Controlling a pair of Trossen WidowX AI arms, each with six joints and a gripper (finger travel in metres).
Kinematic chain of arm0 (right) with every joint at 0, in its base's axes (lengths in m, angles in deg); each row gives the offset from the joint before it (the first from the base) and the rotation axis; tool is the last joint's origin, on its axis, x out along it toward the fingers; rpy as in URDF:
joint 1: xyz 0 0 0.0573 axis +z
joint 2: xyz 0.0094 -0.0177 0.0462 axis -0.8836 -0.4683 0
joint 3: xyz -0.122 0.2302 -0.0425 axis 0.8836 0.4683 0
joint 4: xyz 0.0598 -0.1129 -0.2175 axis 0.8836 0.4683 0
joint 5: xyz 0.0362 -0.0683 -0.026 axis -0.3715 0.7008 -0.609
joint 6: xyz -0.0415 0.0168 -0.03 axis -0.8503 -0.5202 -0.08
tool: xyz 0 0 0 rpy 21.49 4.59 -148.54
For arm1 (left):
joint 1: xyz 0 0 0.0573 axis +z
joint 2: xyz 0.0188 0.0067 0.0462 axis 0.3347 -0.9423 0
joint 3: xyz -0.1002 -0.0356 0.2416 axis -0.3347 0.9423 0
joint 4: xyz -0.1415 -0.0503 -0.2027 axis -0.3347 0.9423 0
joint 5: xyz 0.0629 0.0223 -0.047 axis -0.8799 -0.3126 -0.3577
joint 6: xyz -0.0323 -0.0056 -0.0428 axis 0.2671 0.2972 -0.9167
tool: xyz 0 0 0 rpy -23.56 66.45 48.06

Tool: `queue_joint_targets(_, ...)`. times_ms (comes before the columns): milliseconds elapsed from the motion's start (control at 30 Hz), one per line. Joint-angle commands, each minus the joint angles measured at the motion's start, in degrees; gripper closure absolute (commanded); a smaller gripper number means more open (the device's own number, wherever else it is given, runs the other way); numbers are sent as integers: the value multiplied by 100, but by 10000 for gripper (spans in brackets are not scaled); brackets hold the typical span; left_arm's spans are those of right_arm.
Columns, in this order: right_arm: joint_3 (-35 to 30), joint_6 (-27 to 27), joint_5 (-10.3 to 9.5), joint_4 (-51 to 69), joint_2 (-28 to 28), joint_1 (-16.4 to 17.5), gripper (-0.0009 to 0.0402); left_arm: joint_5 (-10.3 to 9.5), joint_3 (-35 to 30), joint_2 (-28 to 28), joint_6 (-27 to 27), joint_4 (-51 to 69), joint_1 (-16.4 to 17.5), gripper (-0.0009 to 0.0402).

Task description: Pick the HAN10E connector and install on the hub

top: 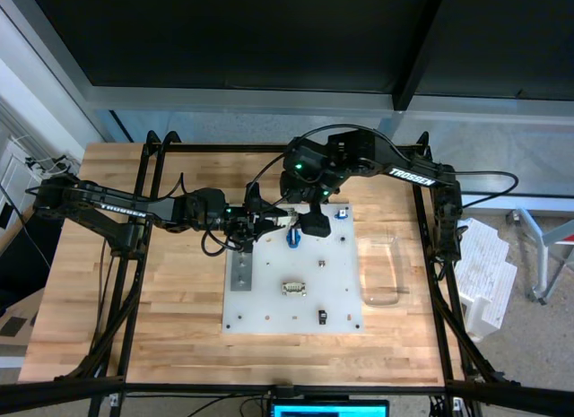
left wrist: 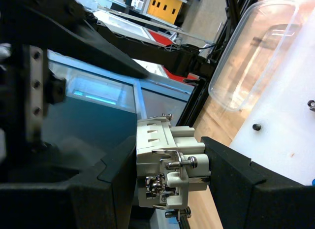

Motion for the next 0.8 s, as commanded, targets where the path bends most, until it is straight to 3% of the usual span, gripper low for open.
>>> queue_joint_targets(33,11,-94,0,15,-140,4,71,-7,0,0,151,-11,0,388)
queue_joint_targets(333,11,-286,-4,-90,-227,-35,82,9,0,0,398,-37,-2,388)
queue_joint_targets(800,13,-570,-4,-227,-238,-39,221,9,0,0,413,-42,-4,388)
